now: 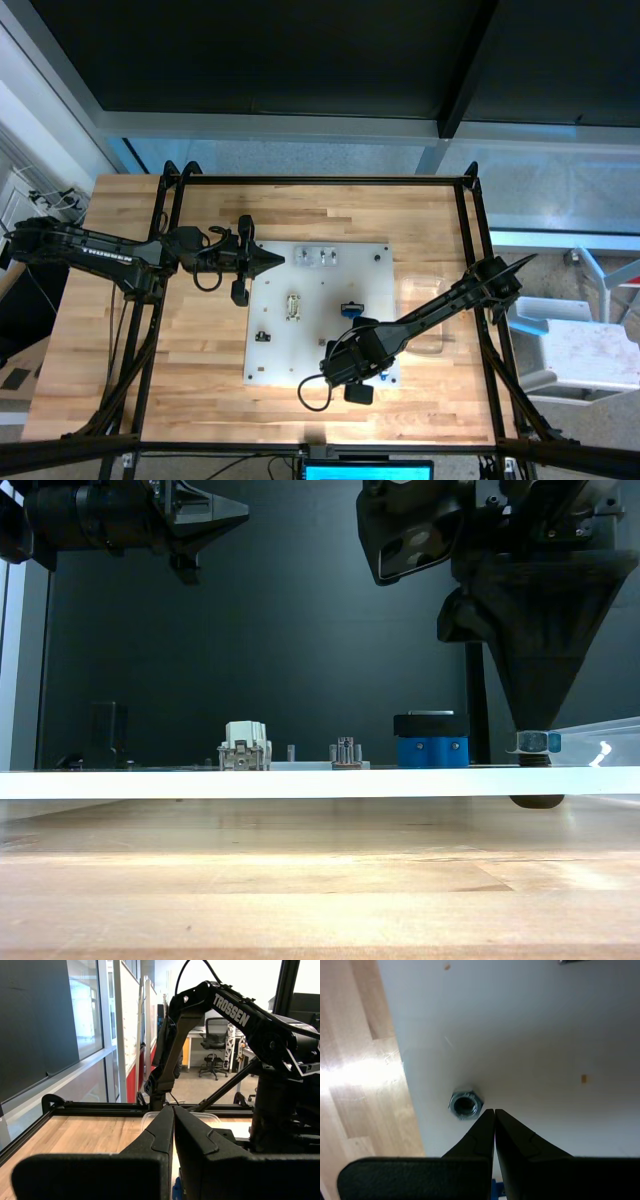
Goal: Pick the M12 fastener and fasten on the M12 threads
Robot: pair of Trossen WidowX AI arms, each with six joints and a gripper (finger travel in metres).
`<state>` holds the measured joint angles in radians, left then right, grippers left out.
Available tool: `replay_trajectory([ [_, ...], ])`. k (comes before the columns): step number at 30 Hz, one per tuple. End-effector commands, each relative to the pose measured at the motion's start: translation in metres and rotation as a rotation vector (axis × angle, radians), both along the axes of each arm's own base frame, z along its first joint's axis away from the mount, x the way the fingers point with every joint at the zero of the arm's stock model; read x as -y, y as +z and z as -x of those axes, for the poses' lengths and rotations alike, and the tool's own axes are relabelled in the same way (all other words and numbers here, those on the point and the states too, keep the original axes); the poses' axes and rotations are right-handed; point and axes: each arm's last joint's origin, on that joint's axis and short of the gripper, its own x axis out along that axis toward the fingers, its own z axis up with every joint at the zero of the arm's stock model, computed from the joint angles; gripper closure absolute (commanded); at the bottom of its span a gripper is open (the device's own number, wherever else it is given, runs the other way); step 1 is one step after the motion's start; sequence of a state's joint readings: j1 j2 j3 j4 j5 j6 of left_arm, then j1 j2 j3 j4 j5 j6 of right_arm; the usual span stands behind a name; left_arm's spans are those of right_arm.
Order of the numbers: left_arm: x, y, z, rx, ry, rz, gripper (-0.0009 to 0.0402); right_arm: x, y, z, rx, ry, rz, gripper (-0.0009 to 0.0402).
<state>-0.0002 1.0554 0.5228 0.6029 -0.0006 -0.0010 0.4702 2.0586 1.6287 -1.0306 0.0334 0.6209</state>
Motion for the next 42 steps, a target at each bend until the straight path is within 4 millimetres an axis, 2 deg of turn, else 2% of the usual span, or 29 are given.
replay_trajectory([
  [1,0.0,0.0,0.0,0.0,0.0,0.0,0.0393,-0.001,-0.0045,-0.0016,-0.007,0.002,-0.004,0.0393],
  [5,-0.0001,0.0,0.0,0.0,0.0,0.0,0.0393,-0.0038,-0.0047,-0.002,-0.024,0.011,-0.072,0.0393],
  [8,0.0,0.0,0.0,0.0,0.0,0.0,0.0393,-0.0086,-0.0033,0.0011,-0.107,0.091,-0.242,0.0393],
  [10,0.0,0.0,0.0,0.0,0.0,0.0,0.0393,-0.0098,-0.0021,0.0027,-0.13,0.104,-0.285,0.0393],
  [14,0.0,0.0001,0.0,0.001,0.0,0.0,0.0393,-0.0099,-0.0006,0.0029,-0.118,0.099,-0.272,0.0393],
  [18,0.0,-0.0002,-0.0001,-0.001,0.0,0.0,0.0393,-0.0066,-0.0006,0.0015,-0.068,0.019,-0.16,0.0393],
  [28,0.0,0.0001,0.0001,0.001,0.0,0.0,0.0393,-0.0015,0.0019,-0.0006,0.005,-0.004,-0.009,0.0393],
  [42,0.0,-0.0001,-0.0001,-0.001,0.0,0.0,0.0393,-0.0029,-0.0047,-0.0021,0.019,-0.001,-0.059,0.0393],
])
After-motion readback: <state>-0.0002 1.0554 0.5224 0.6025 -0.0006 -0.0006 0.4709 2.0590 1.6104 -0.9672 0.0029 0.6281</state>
